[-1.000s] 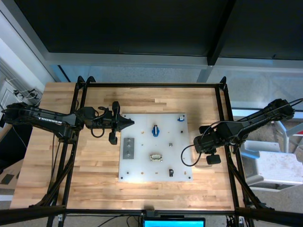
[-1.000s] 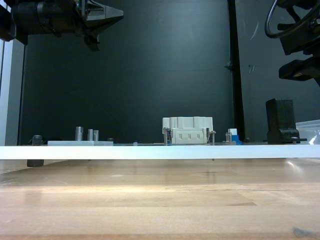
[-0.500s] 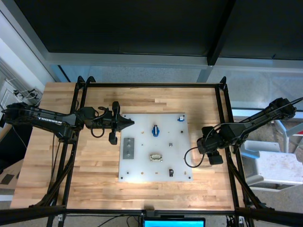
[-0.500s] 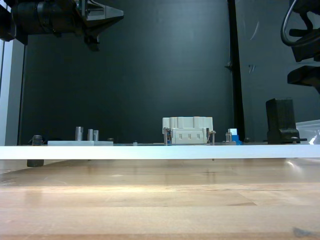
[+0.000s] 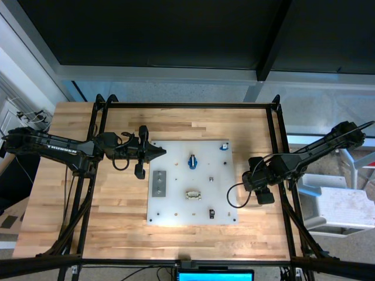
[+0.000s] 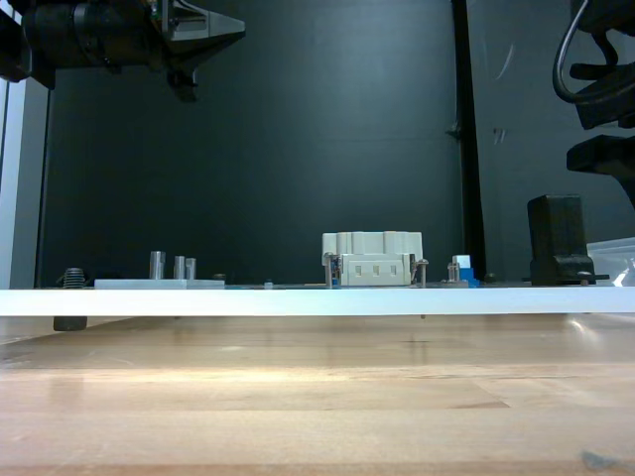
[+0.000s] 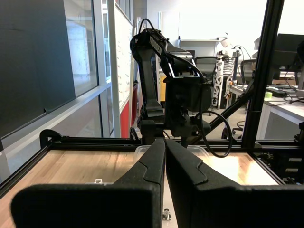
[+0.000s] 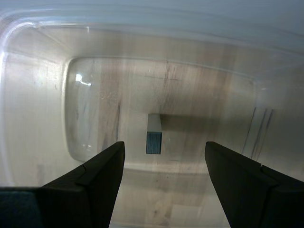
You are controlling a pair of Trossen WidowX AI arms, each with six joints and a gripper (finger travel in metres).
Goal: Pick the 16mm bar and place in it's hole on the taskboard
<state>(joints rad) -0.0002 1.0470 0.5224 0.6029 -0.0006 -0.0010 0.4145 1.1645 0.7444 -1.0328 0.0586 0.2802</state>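
Now the open, empty right end effector (image 8: 164, 146), nudged outward, is lining up over the blue-ended bar (image 8: 154, 134) lying loose in a clear plastic bin (image 8: 42, 95); the closed, empty left end effector (image 7: 165, 141) is hanging over the white taskboard's (image 5: 176, 206) far-left edge.

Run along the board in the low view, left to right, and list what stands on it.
Small dark stud → grey block with pegs → white connector → blue part → black block. Left gripper, shut, hangs above the board's left edge; right gripper, open, hangs over the bar lying free in a clear bin.
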